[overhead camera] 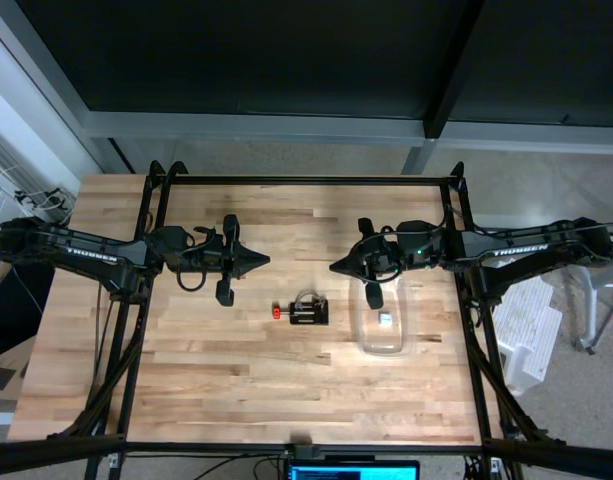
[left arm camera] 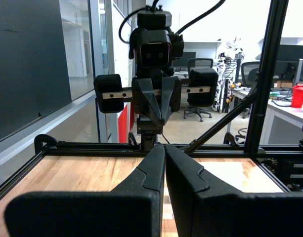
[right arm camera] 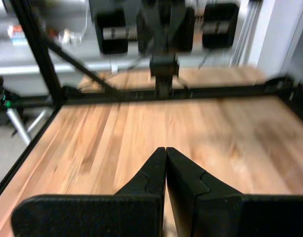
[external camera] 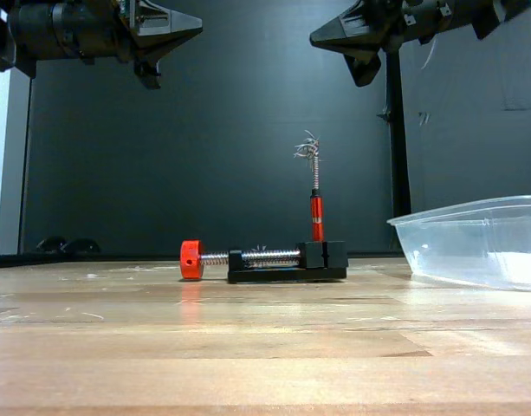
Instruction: Remove the RCA connector from the receptacle and place in the container
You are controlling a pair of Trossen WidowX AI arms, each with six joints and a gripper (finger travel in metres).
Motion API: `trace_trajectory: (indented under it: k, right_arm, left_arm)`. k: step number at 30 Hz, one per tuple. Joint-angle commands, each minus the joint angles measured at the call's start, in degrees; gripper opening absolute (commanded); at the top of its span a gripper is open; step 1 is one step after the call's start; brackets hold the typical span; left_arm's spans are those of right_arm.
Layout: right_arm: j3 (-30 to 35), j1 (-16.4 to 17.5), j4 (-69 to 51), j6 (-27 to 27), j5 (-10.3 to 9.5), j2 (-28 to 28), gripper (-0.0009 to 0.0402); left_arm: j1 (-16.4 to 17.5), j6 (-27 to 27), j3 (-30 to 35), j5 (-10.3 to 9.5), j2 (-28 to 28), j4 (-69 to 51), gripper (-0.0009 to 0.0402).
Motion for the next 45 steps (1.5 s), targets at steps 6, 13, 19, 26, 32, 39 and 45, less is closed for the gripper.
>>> trace_trajectory:
  k: [6, 13, 19, 26, 32, 39, 45]
  right_arm:
    - [11.26, 1.90, -24.85, 1.20, 2.14, 3.91, 0.0000]
    - [19.37, 5.44, -36.81, 1.29, 5.95, 10.14, 0.0000]
    - [24.50, 6.01, -43.98, 2.82, 6.51, 16.20, 0.0023]
    - [28.68, 6.29, -47.47, 4.52, 6.49, 22.84, 0.0119]
    - [29.77, 6.88, -47.95, 5.64, 6.62, 27.98, 0.0192]
    - [29.77, 7.41, -46.75, 5.77, 7.96, 32.35, 0.0213]
    - [29.75, 7.58, -44.24, 5.62, 7.96, 34.97, 0.0212]
  left_arm:
    - [0.02, 0.00, 0.00, 0.02, 0.00, 0.02, 0.0000]
    - [0.00, 0.00, 0.00, 0.02, 0.00, 0.02, 0.0000]
    - [0.00, 0.00, 0.00, 0.02, 0.00, 0.02, 0.0000]
    - [0.02, 0.00, 0.00, 0.02, 0.00, 0.02, 0.0000]
    - [0.00, 0.00, 0.00, 0.02, 0.00, 0.02, 0.0000]
    - [0.00, 0.00, 0.00, 0.02, 0.00, 0.02, 0.0000]
    - [0.02, 0.00, 0.00, 0.02, 0.00, 0.02, 0.0000]
